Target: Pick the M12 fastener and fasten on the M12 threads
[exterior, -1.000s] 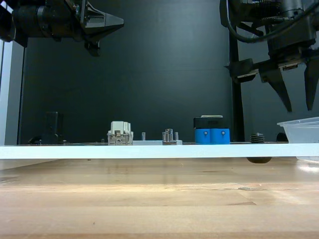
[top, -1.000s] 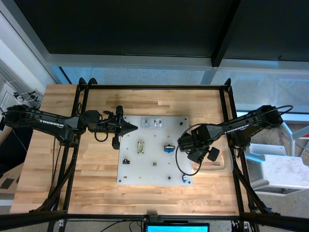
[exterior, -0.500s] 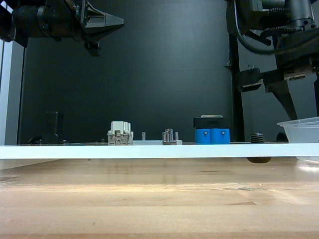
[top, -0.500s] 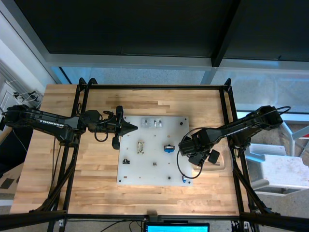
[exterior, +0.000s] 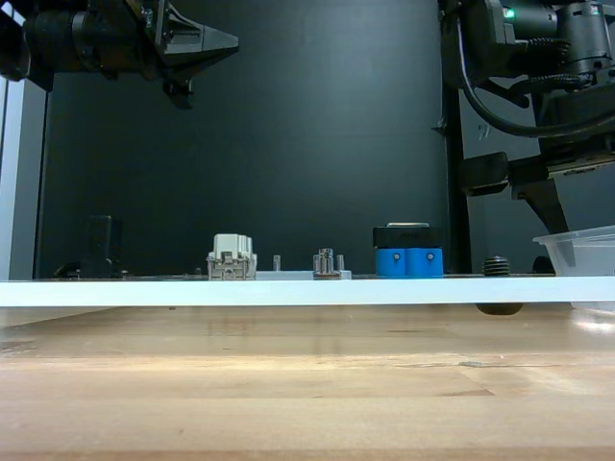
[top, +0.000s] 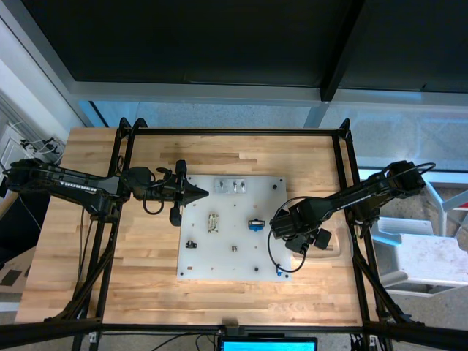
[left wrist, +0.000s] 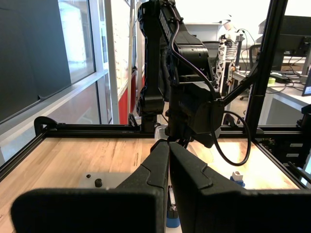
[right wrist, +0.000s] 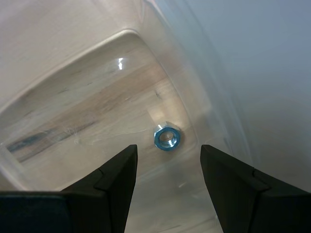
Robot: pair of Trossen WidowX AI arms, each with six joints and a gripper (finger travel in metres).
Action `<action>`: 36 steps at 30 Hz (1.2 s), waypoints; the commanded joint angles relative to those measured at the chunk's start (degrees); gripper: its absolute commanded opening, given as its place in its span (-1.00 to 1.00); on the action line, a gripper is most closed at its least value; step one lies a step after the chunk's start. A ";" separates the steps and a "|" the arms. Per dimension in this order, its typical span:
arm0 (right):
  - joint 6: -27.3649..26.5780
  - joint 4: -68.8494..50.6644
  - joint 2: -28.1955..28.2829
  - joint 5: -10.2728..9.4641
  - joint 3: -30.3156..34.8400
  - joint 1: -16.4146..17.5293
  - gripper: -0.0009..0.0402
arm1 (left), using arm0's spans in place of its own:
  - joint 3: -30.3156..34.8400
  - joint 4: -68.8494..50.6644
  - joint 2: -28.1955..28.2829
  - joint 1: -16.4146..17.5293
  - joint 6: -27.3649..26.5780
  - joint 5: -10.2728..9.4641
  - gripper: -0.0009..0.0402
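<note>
Two claws: your left gripper (top: 196, 193) is pinched together on nothing, high over the far left edge of the board (top: 219, 256).
right gripper (top: 306, 241): spread wide, holding nothing, above the clear tray (top: 333, 252).
nut (right wrist: 167, 138): only your right wrist view shows it. It lies flat on the tray floor near a wall, untouched.
stud (exterior: 496, 265): the low view shows bare ribs.
</note>
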 commanded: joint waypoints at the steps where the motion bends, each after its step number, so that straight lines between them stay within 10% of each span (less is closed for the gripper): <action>1: 0.02 0.68 -0.04 0.00 -0.74 0.11 -0.07 | 0.02 0.02 0.02 0.00 0.02 0.00 -0.96; 36: 0.02 9.73 -0.04 0.00 -7.98 1.44 -0.08 | 0.02 0.02 0.02 0.02 0.02 0.00 -0.96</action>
